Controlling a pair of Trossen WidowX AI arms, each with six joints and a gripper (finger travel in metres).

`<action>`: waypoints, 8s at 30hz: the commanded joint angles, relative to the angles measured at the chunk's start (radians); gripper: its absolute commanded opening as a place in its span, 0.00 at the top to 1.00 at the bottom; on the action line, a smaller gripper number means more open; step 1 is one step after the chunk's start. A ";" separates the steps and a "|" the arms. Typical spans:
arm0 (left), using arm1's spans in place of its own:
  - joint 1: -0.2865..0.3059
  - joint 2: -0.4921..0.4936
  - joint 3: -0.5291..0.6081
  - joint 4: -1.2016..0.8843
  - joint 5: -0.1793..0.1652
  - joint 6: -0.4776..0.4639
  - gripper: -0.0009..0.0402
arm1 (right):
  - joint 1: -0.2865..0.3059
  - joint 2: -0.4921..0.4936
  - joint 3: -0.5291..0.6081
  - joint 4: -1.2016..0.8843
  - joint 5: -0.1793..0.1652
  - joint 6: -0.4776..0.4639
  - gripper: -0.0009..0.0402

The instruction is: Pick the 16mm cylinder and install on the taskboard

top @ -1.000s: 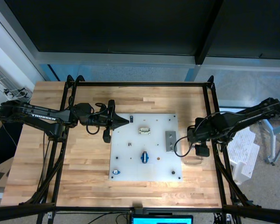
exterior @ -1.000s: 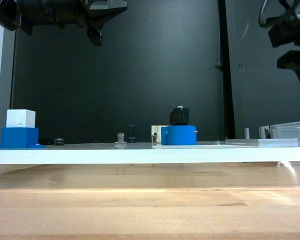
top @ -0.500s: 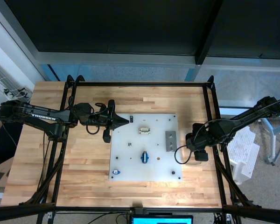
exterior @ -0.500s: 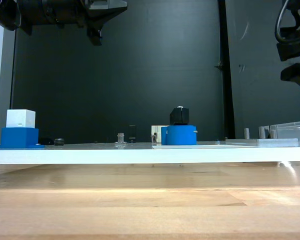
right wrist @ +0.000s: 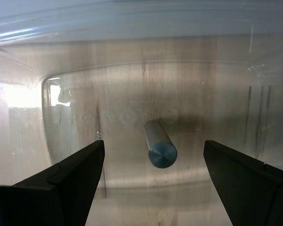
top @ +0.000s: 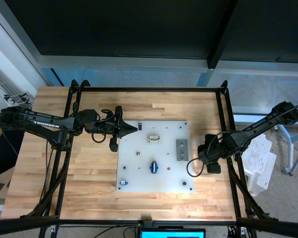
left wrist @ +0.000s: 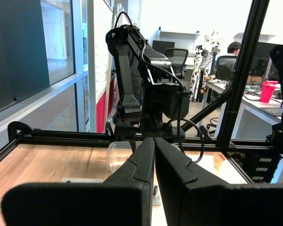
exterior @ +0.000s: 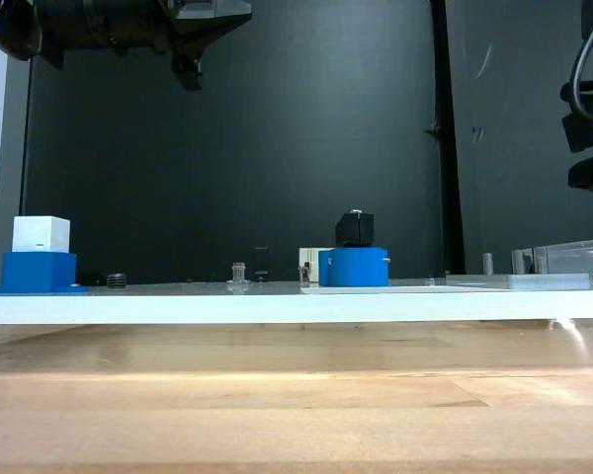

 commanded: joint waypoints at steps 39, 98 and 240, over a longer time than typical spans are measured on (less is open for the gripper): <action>0.000 0.000 0.000 0.000 0.000 0.000 0.98 | 0.008 0.018 -0.022 0.050 -0.005 0.023 0.97; 0.000 0.000 0.000 0.000 0.000 0.000 0.98 | -0.059 0.530 0.670 -0.146 0.000 -0.010 0.96; 0.000 0.000 0.000 0.000 0.000 0.000 0.98 | -0.093 0.744 0.740 0.023 0.000 -0.006 0.96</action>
